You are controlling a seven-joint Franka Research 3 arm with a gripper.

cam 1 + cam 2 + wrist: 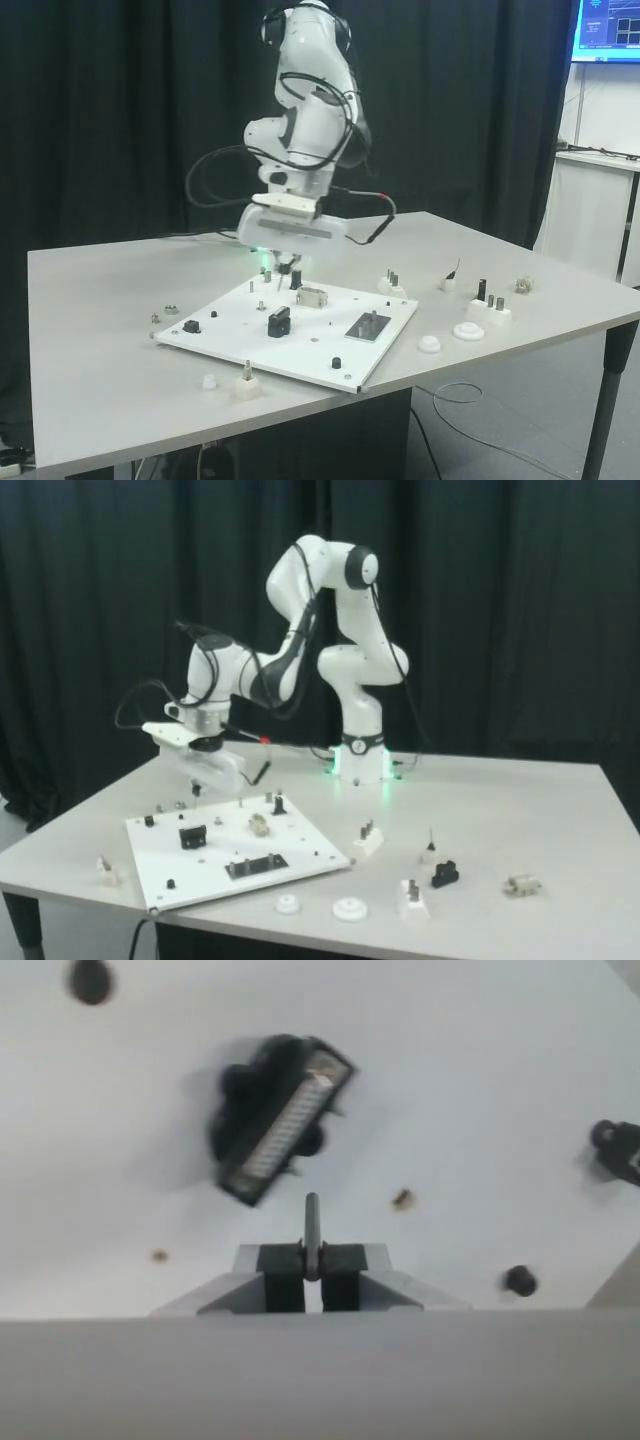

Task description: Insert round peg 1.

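1. The round peg (312, 1230) is held in the jaws of the gripper (312, 1268), which are closed on its upper end; the free end is seen pointing down past the fingertips in the wrist view.
2. The peg is carried above the white board (385, 345) on the table (90, 300), at the board's far edge from the first room view; contact with the board cannot be confirmed.
3. A black connector block (278, 1118) with a grey pin row is seen below, just beyond the peg tip. Small holes (403, 1198) and a black knob (519, 1280) are scattered nearby.
4. Handling is judged as follows: thin, stiff, light, probably smooth metal, so slip or tilt in the pads is likely under side load.
5. The grip is best kept high on the shank, leaving the lower length free for insertion.
6. The target hole cannot be identified with certainty.
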